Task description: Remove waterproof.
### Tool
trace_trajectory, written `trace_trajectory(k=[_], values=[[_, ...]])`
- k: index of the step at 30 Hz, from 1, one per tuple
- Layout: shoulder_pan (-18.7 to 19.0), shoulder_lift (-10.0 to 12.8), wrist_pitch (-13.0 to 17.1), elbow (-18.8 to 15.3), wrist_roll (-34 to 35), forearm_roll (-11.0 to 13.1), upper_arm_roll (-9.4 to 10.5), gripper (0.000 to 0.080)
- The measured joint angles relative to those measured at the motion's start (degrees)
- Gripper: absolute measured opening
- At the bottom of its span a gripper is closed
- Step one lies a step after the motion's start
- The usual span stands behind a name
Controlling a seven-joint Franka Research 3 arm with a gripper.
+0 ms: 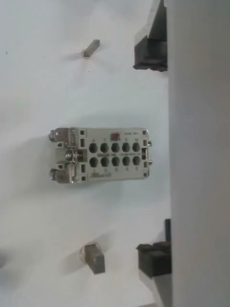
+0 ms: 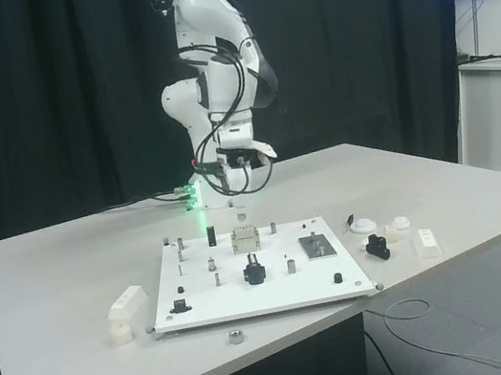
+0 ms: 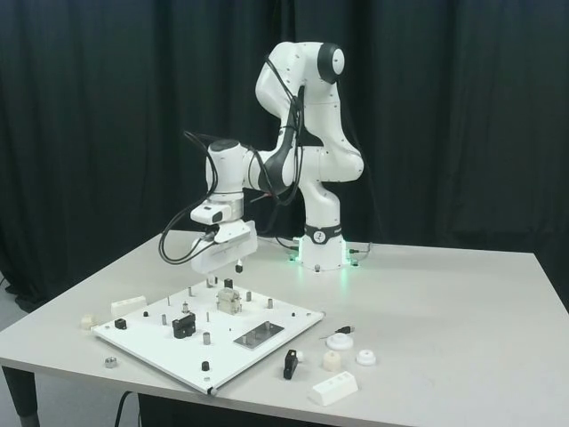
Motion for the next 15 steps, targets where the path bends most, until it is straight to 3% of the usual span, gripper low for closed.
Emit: trace_trajectory(k=[15], values=[[0.0,2.38,1.46,-0.01,-4.65,4.66,-0.74,0.08]])
